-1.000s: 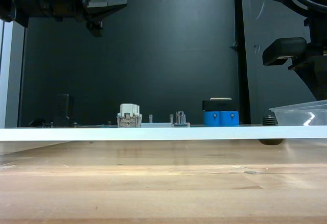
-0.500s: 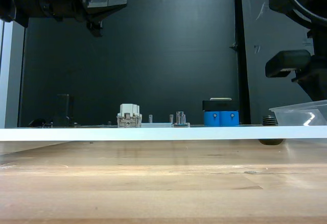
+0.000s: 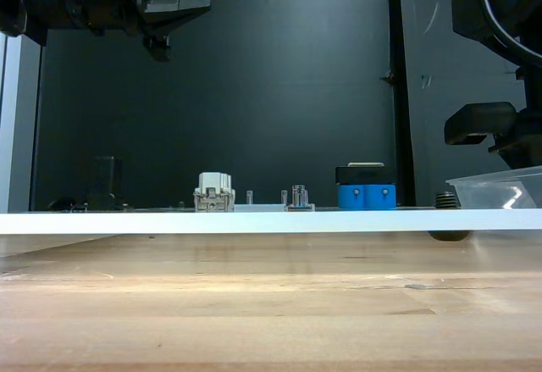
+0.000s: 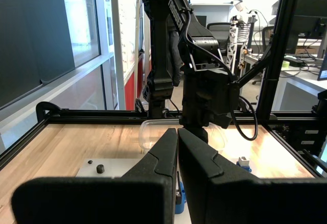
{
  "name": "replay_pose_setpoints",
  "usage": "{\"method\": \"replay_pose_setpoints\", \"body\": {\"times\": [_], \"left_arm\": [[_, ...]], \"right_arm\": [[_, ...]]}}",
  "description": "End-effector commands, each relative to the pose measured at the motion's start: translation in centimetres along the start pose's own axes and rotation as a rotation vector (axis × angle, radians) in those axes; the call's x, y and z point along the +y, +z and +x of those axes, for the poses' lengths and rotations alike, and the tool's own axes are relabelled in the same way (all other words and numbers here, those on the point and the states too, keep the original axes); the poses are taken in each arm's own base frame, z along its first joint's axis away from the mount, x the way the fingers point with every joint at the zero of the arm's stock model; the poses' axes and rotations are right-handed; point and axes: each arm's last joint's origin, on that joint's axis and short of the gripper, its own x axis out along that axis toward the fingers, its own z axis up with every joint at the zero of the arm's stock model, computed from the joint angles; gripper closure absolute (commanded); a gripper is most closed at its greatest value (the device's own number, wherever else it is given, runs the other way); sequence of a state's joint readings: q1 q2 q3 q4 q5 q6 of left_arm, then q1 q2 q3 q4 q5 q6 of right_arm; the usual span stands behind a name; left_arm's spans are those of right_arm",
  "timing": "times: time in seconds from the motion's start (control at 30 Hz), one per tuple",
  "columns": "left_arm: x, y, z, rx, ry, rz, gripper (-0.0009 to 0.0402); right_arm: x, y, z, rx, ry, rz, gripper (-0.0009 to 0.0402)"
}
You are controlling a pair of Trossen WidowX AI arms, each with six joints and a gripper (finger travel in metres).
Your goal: Pick the M12 fastener and fasten on the M12 threads
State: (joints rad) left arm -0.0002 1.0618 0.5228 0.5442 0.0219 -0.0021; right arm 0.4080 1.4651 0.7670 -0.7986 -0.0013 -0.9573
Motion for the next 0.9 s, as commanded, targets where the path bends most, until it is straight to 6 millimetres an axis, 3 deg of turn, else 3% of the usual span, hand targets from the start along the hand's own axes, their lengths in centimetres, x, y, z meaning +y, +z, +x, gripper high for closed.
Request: {"method": "replay_pose_setpoints", "body": {"times": [0.03, 0.63, 0.9], "left_arm": [[0.0, 0.0, 0.0, 0.0, 0.0, 0.0, 0.0393], [0.0, 0.0, 0.0, 0.0, 0.0, 0.0, 0.0393], [0.0, 0.0, 0.0, 0.0, 0.0, 0.0, 0.0393]], "right_arm": [[0.1, 0.0, 0.1, 0.001, 0.002, 0.003, 0.0204], [0.0, 0.0, 1.0, 0.008, 0.011, 0.003, 0.0204], [0.1, -0.1, 1.4, 0.007, 0.01, 0.006, 0.0226]]}}
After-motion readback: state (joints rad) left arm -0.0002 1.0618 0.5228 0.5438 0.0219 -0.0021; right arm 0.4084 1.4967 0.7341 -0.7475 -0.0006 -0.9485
